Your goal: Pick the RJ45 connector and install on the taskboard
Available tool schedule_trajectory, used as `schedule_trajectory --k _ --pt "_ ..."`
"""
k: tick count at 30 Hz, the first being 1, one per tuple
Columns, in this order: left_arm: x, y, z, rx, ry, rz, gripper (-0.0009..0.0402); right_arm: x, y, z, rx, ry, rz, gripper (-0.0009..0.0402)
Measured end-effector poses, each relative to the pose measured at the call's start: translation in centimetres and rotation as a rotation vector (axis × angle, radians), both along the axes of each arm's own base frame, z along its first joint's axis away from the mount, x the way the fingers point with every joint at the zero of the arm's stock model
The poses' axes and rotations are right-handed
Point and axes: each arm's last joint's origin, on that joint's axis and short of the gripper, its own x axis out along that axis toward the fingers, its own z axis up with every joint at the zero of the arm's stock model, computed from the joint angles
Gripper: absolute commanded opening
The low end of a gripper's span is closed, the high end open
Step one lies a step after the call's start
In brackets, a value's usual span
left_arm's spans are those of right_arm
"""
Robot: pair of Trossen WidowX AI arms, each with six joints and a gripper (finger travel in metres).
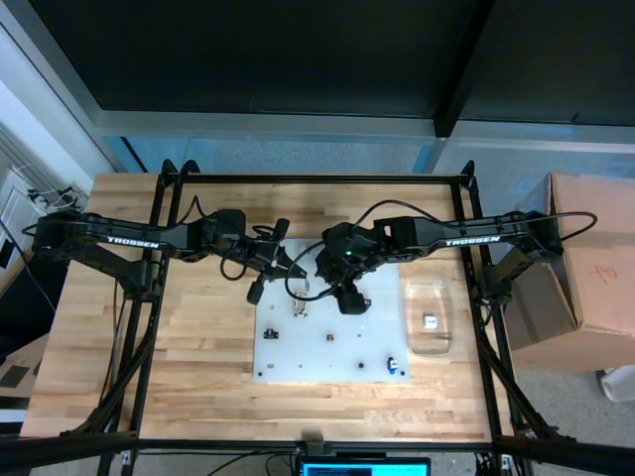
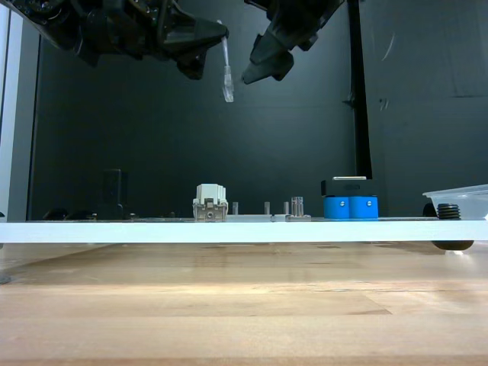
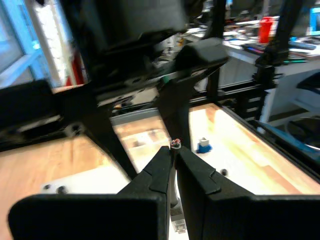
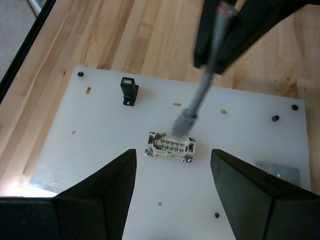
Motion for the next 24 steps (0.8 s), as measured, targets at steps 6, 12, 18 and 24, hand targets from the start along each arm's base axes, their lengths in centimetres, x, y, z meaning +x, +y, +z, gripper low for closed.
schedule_trajectory --k 6,12,18,24 --pt "-0.1 -0.4 0.0 0.024 -0.022 -0.140 -0.0001 0.3 -0.5 0.2 0.044 -0.053 0.082 0.0175" --pt "-0.2 -0.5 0.0 0.060 -0.048 -0.213 -0.0001 1.2 -0.4 -0.2 0.069 -0.094 0.159 0.0164" --pt "-0.2 -0.6 0.0 0.080 -0.062 -0.251 -0.0001 2.5 -0.2 -1.5 0.107 -0.106 0.204 0.0164" --pt "-0.3 -0.6 -0.1 0.080 -0.054 -0.287 -0.0001 3.0 -0.1 -1.5 0.130 -0.152 0.240 0.0165"
